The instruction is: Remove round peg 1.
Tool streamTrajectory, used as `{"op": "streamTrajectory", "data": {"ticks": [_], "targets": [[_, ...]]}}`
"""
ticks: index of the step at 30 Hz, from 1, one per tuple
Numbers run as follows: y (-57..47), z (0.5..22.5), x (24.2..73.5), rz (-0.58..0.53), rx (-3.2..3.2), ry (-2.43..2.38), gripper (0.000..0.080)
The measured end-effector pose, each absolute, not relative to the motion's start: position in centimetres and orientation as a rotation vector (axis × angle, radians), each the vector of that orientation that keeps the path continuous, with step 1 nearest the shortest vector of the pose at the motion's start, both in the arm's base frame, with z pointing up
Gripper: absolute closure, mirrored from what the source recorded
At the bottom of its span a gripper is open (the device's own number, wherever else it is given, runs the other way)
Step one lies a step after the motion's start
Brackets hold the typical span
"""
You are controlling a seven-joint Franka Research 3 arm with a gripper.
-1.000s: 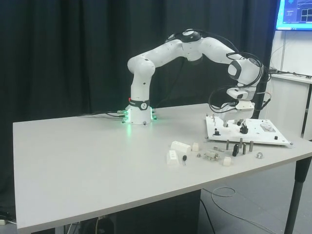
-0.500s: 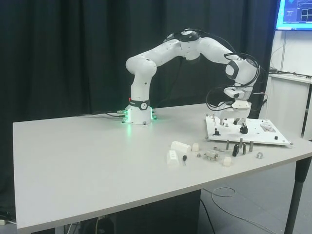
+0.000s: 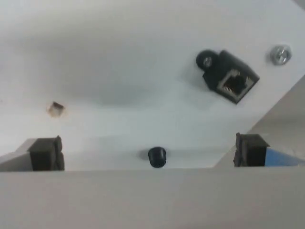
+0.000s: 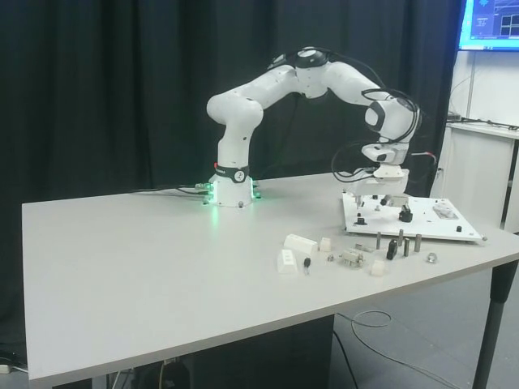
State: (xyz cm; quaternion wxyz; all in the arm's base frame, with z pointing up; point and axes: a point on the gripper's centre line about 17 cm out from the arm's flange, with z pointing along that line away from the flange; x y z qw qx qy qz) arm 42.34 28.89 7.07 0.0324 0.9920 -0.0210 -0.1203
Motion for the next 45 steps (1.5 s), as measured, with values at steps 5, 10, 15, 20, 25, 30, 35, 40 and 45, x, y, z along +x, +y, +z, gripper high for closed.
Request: {"op": "streamTrajectory", "data": {"ticks": [5,10,15,20,25,30,35,40,45], "targets": [[29.2,6.7,41.2,-0.355,3.071,-0.079,0.0003],[29.7,6.3,40.0,-0.343,3.085,-0.080,0.0003],[30.3,6.2,39.1,-0.318,3.099,-0.072,0.0003],[31.0,5.9,38.3,-0.289,3.119,-0.067,0.0003],[31.4,5.7,37.7,-0.254,3.132,-0.107,0.0003],[31.8,5.4,37.1,-0.214,3.140,-0.136,0.0003],[32.0,5.2,36.6,-0.182,3.143,-0.150,0.0003],[32.3,5.0,36.2,-0.158,3.147,-0.147,0.0003],[32.5,4.9,35.9,-0.149,3.147,-0.152,0.0003]]}}
